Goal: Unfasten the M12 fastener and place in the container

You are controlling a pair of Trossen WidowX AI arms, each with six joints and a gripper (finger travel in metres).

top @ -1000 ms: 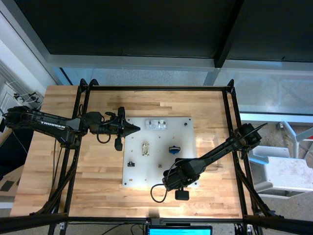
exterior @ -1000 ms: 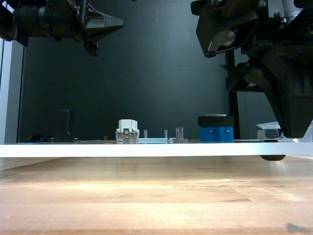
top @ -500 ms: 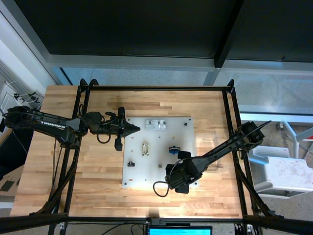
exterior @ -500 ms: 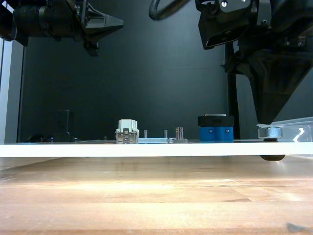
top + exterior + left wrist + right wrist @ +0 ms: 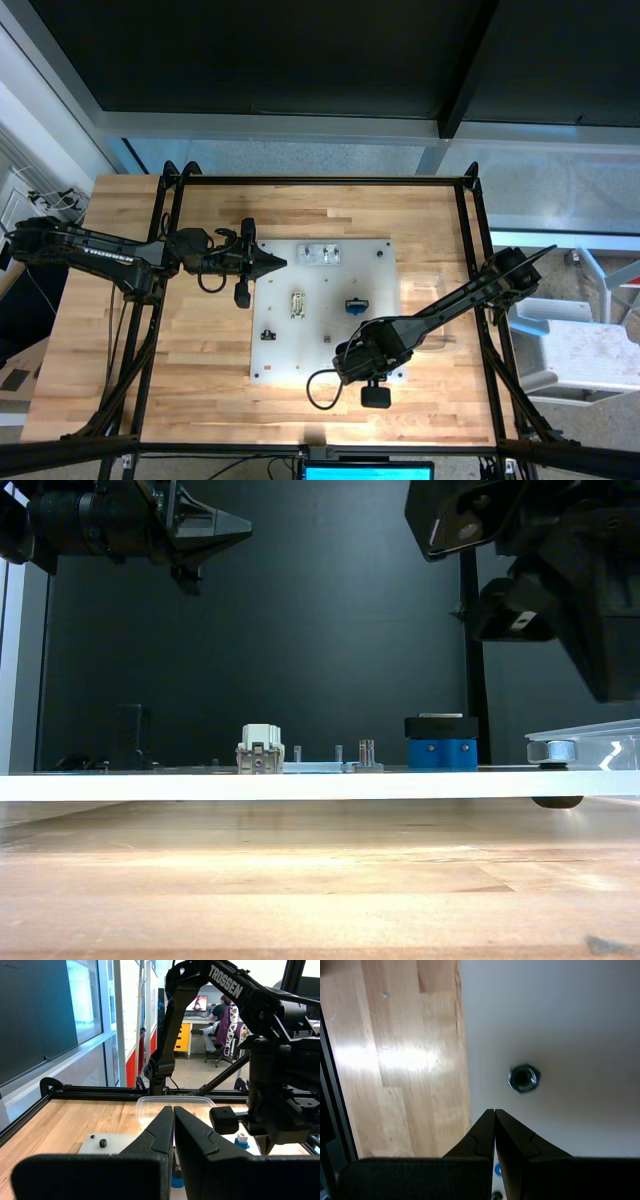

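**Nut on its stud, right claw shut and empty above it**

At the high view's left, the left claw (image 5: 272, 262) is held parked by the edge of the white board (image 5: 290, 360), its fingers pressed together. Lower right of centre, the right claw (image 5: 494, 1111) is poised over the board, its fingers together on nothing. The silver nut (image 5: 524, 1078) lies apart from its tips and is seated on its stud, not in the clear container (image 5: 605, 745) beyond. If the claw were lowered shut or off-centre, the nut or board would probably be struck. A grip taken on the corners could be lost, and a freed nut might be dropped short of the container.
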